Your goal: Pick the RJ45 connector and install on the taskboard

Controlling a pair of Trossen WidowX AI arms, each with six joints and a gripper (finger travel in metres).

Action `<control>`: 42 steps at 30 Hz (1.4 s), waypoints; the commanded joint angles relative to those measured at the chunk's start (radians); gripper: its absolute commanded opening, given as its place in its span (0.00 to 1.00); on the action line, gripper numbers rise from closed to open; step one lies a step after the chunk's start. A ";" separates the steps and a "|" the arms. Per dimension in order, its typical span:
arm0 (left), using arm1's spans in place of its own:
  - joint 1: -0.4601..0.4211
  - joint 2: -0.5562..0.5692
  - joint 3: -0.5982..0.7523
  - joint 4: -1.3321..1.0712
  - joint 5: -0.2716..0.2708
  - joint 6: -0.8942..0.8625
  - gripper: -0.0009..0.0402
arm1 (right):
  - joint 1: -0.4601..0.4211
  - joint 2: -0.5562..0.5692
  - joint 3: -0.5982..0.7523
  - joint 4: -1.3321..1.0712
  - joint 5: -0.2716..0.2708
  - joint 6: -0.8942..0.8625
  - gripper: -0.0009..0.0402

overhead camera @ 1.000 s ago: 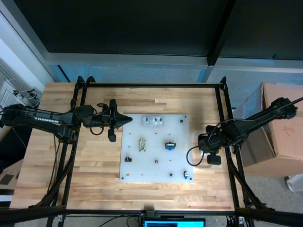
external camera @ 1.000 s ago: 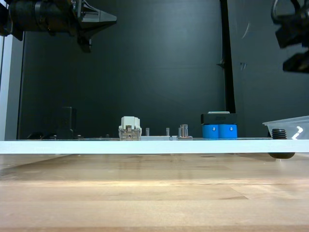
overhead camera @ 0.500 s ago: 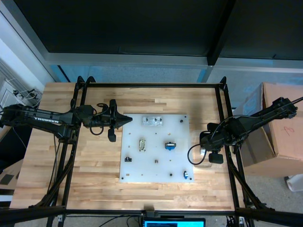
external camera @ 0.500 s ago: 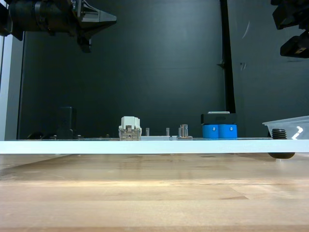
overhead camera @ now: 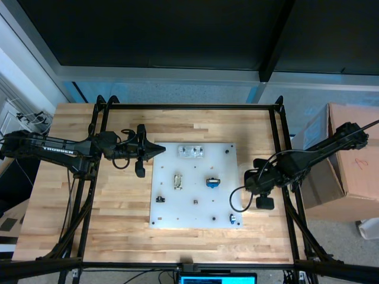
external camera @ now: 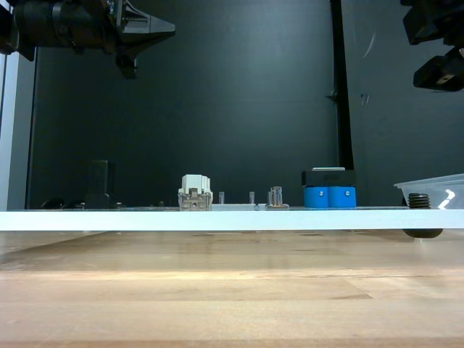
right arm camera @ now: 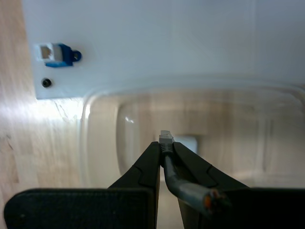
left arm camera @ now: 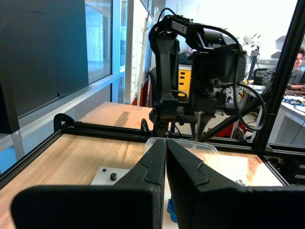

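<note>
The RJ45 connector (right arm camera: 165, 136), a clear plug on a grey cable, is held between the fingers of my right gripper (right arm camera: 165, 146), plug end outward. It hangs clear of the board, over a clear plastic tray (right arm camera: 102, 143). A blue RJ45 socket (right arm camera: 55, 54) sits near the corner of the white taskboard (overhead camera: 192, 201), with nothing in it. In the high view my right gripper (overhead camera: 253, 181) hovers just off the board's right edge. My left gripper (overhead camera: 160, 150) is shut with nothing in it, high above the board's far-left corner.
The board carries a grey-white connector block (overhead camera: 177, 181), a blue block (overhead camera: 212, 182) and a silver part (overhead camera: 191, 152). A black frame (overhead camera: 278, 148) surrounds the table. A cardboard box (overhead camera: 349, 160) stands at the right. The clear tray (external camera: 435, 190) shows at the low view's right.
My right gripper, still holding the connector, has risen a little and shifted left toward the board's right edge. The left arm has not moved.
</note>
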 commanded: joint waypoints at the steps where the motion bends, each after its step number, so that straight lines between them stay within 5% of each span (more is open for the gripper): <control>1: 0.000 0.000 0.000 0.000 0.000 0.000 0.02 | 0.012 0.047 0.028 0.025 0.001 0.007 0.02; 22: 0.000 0.000 0.000 0.001 0.000 0.000 0.02 | 0.131 0.336 0.269 0.050 0.037 0.080 0.02; 42: 0.000 0.000 0.000 0.000 0.000 0.000 0.02 | 0.178 0.465 0.351 0.083 0.037 0.089 0.02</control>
